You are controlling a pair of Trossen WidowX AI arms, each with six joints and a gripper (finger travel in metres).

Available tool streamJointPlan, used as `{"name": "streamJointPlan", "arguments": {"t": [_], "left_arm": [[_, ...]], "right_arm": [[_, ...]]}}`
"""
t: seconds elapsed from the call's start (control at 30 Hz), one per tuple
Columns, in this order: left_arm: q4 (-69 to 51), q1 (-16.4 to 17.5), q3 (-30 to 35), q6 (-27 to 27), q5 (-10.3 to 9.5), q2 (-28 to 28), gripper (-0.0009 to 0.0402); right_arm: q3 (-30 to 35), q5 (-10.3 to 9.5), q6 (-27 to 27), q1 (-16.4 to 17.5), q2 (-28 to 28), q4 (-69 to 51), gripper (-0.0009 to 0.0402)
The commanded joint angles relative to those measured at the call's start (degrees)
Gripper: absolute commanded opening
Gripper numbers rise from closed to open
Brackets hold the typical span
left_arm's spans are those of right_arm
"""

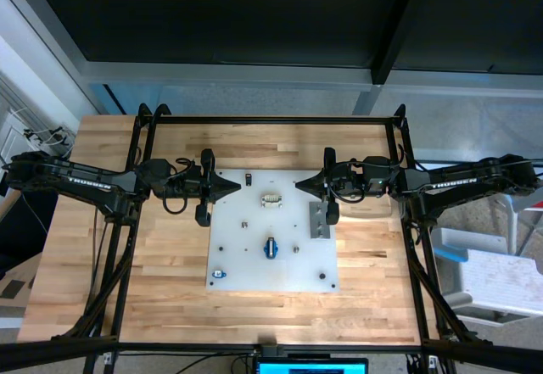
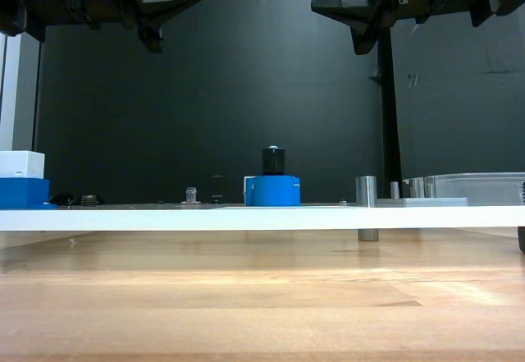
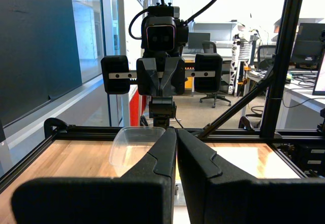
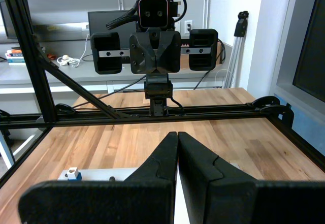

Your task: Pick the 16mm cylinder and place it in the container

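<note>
- While both hands are hanging high above the white plastic task board [image 1: 254, 264], nothing is being gripped. The left hand [image 1: 236, 186] and the right hand [image 1: 299, 186] are pointing at each other, each with its fingers pressed together.
- The small, short grey metal peg, the 16mm cylinder [image 1: 296, 248], is standing upright on the board. It is sitting below the right hand's fingertips and toward the near edge, well apart from them, so I am judging that hand the likelier one to go.
- A closed hand coming down would be striking the peg's top instead of straddling it, so the fingers are needing to spread first.
- Taking the wrong piece is looking like a real risk. In the low view a thinner grey metal pin [image 2: 394, 190] is showing near the cylinder on the right hand's side. A blue round holder with a black knob [image 2: 272, 191] is sitting on the left hand's side.
- The smooth round wall may be slipping out of a shallow or off-centre pinch, and a dropped peg could be rolling across the light wooden desk [image 1: 170, 272].
- The clear plastic container [image 2: 480, 188] is lying low beneath the right hand, and a careless release would be missing its rim.
- The cylinder is showing as a plain, dull-shiny grey post with a flat top, and as a tiny round dot from above.
</note>
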Motion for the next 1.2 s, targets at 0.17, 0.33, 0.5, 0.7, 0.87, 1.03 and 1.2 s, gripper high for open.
{"name": "streamJointPlan", "arguments": {"t": [0.17,0.33,0.5,0.7,0.87,1.03,1.2], "left_arm": [[0.02,0.04,0.02,0.04,0.0,0.0,0.0],[0.02,0.04,0.02,0.02,0.02,0.0,0.0],[0.0,0.04,0.02,0.04,0.02,0.0,0.0],[0.02,0.02,0.02,0.02,0.02,0.0,0.0],[0.02,0.02,0.02,0.02,0.02,0.0,0.0],[0.02,0.04,0.02,0.04,0.02,0.0,0.0],[0.02,0.02,0.02,0.02,0.02,0.0,0.0]], "right_arm": [[0.0,0.0,-0.26,0.02,0.0,2.84,0.0],[0.04,0.04,-0.11,0.02,0.0,2.99,0.0],[2.34,0.02,0.87,0.02,0.04,-1.27,0.0],[9.79,-0.09,0.92,0.07,0.04,-17.0,0.0],[16.41,-0.48,1.49,0.13,0.5,-31.3,0.0],[24.0,-0.46,3.17,0.17,3.52,-46.1,0.0],[31.71,-0.46,3.5,0.26,8.39,-60.3,0.0]]}}
